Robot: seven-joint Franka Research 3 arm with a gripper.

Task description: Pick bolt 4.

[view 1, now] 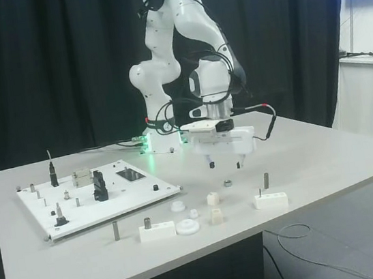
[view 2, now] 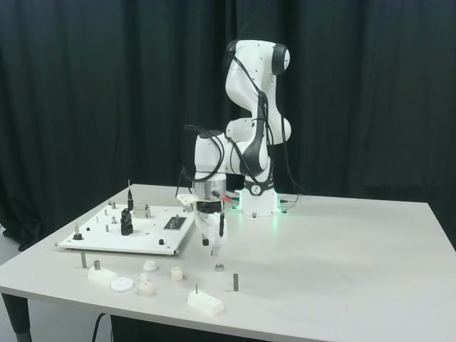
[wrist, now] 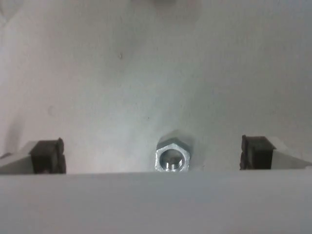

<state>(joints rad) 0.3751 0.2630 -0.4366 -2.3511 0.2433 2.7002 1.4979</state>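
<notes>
— Any writing or label on the part?
— None readable. A hex nut [wrist: 171, 159] lies flat on the grey desk [wrist: 146, 73], bore up, no bolt visible.
— And the gripper [wrist: 153, 155]?
— Its black fingers [wrist: 48, 156] are spread wide, the nut between them, untouched. It hovers above the desk, near the white board [view 1: 90, 193].

White arm bent forward, wrist pointing down; gripper [wrist: 153, 155] fingers spread wide, holding nothing.

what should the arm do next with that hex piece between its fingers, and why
Probably lower straight down. The gripper is open, black finger pads either side of the small grey metal hexagonal nut on the grey table, and both room views show it hovering above the nut.
</notes>
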